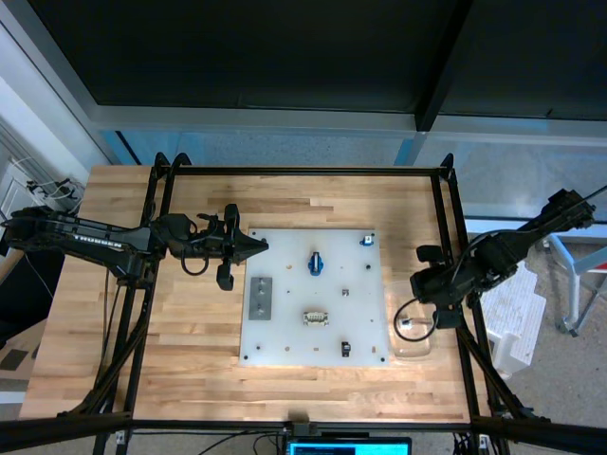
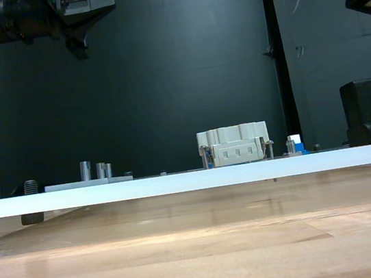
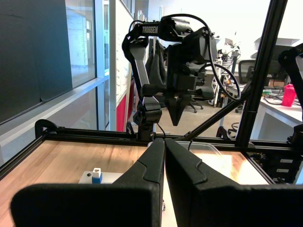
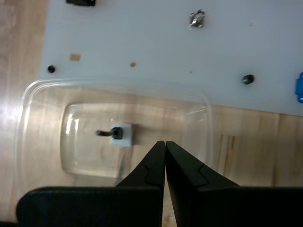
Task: Pick the USB connector and install on taskboard
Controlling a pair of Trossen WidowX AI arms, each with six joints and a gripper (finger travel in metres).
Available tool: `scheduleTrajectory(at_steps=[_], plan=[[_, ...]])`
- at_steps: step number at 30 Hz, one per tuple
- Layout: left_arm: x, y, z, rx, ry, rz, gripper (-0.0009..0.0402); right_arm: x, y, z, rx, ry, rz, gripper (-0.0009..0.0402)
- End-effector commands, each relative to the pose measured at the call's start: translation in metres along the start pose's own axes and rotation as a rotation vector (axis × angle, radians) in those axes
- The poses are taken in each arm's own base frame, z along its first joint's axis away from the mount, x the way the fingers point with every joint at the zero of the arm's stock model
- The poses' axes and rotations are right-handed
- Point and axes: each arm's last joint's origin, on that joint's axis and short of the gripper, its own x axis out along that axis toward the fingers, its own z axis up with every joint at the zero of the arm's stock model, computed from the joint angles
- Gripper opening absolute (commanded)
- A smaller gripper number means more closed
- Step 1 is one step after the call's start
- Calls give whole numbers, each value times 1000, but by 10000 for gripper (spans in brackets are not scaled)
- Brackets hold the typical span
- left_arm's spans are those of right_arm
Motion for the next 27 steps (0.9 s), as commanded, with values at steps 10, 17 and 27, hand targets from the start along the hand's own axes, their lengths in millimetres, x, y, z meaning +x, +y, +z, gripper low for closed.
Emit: scheduleTrajectory(at_steps=[10, 17, 27], plan=[[0, 0, 0, 0, 0, 0, 0, 7, 19, -8, 1, 47, 19, 4], [0, 0, 0, 0, 0, 0, 0, 15, 25, -8, 42, 76, 7, 47], [0, 0, 0, 0, 0, 0, 0, 29, 34, -2, 68, 94, -54, 132]])
